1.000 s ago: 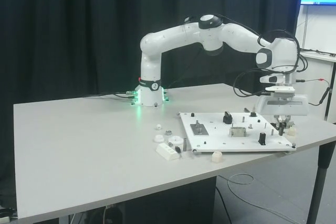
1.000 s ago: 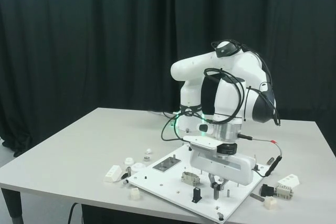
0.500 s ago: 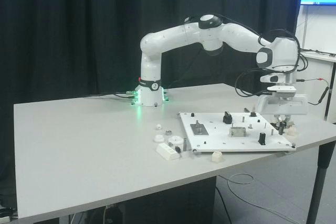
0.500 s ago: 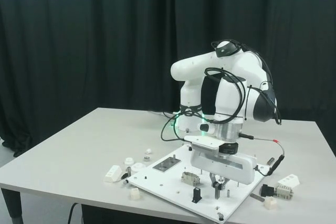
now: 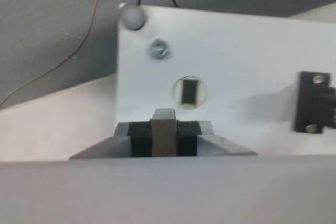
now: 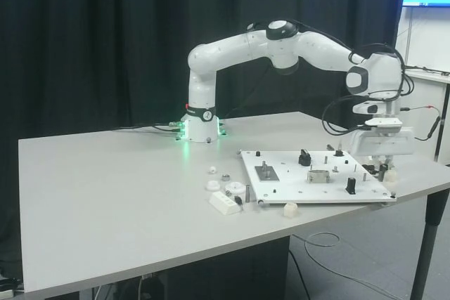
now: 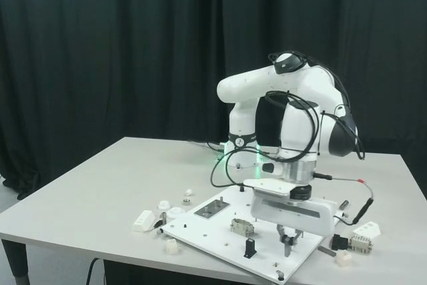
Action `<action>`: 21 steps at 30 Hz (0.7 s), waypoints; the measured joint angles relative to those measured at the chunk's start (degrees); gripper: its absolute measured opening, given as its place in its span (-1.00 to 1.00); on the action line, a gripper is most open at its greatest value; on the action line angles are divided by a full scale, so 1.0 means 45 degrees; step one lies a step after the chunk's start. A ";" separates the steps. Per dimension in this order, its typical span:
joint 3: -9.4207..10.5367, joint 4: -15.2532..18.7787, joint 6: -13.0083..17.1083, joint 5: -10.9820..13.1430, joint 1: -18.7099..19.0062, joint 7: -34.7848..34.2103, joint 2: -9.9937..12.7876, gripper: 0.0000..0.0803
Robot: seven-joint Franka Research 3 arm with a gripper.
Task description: Place square peg 4.
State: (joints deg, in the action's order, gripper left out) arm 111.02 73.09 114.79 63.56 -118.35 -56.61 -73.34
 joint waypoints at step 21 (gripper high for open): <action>0.0575 -0.0691 -0.0033 -0.0045 0.0433 -0.1159 0.0007 -0.76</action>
